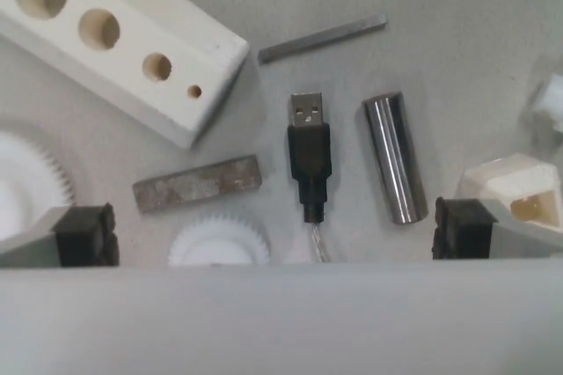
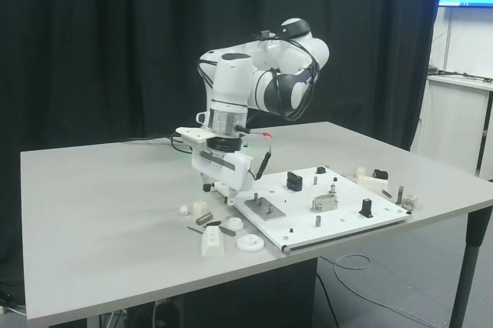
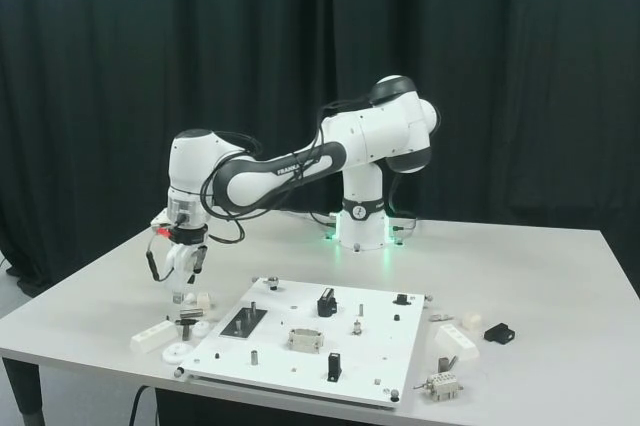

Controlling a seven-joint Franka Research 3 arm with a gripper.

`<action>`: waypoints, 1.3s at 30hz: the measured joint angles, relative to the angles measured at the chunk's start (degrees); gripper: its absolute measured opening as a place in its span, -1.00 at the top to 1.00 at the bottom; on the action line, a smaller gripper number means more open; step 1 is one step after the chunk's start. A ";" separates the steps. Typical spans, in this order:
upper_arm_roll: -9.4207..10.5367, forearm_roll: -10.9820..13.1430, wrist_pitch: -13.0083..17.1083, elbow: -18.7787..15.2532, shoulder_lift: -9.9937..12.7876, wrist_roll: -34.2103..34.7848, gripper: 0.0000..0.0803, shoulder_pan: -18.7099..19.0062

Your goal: Remove round peg 3.

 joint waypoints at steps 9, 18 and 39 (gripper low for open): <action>-0.07 0.29 0.00 0.11 0.00 0.00 -0.99 -0.19; -0.12 0.88 -0.01 1.25 -0.10 0.47 -0.99 -0.13; -0.76 1.14 -3.88 7.87 -0.40 11.92 -0.99 2.55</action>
